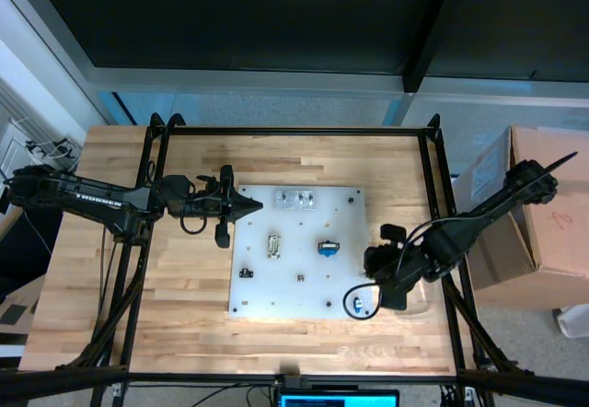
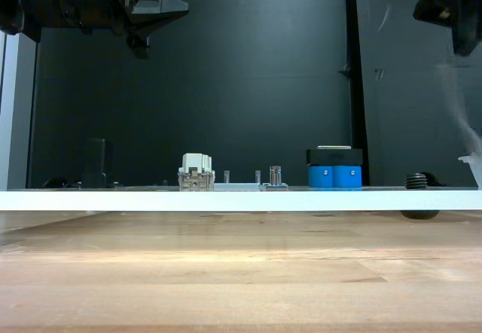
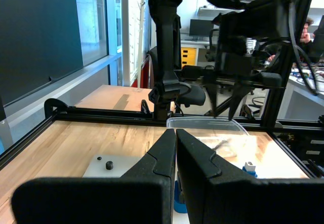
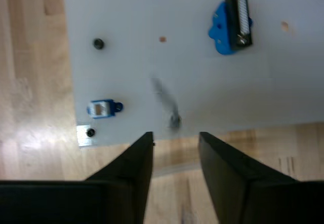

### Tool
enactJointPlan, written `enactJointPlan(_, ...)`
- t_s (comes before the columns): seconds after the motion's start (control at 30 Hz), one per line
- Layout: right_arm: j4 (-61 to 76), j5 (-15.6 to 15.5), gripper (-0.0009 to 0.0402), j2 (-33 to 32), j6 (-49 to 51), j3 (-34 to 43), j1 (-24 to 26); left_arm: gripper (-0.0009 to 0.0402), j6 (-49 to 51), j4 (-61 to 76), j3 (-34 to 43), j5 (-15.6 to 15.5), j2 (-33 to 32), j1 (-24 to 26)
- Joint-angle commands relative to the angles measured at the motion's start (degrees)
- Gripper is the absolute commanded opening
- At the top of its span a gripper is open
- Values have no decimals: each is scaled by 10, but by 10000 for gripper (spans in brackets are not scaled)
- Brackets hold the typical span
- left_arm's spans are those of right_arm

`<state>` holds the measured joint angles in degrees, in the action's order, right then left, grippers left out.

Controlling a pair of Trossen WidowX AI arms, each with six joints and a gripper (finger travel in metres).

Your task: Remove the RJ45 connector from the taskboard and place in the container

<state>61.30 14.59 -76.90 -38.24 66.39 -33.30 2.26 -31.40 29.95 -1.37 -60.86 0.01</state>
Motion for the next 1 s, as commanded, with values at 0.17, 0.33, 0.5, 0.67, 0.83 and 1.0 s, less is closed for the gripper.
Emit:
enactJointPlan(0.17, 27, 9, 240, 79, -3, -49, 10, 0, 0, 0, 0, 0, 0, 0)
enactJointPlan(0.33, 75, 9, 264, 131, -8, -60, 13, 0, 0, 0, 0, 0, 0, 0)
enactJointPlan(0.5, 136, 9, 262, 175, -21, -60, 13, 0, 0, 0, 0, 0, 0, 0)
enactJointPlan(0.67, 166, 9, 264, 198, -24, -61, 13, 0, 0, 0, 0, 0, 0, 0)
enactJointPlan(0.83, 174, 10, 263, 202, -24, -64, 12, 0, 0, 0, 0, 0, 0, 0)
enactJointPlan(1.0, 172, 10, 263, 198, -24, -64, 10, 0, 0, 0, 0, 0, 0, 0)
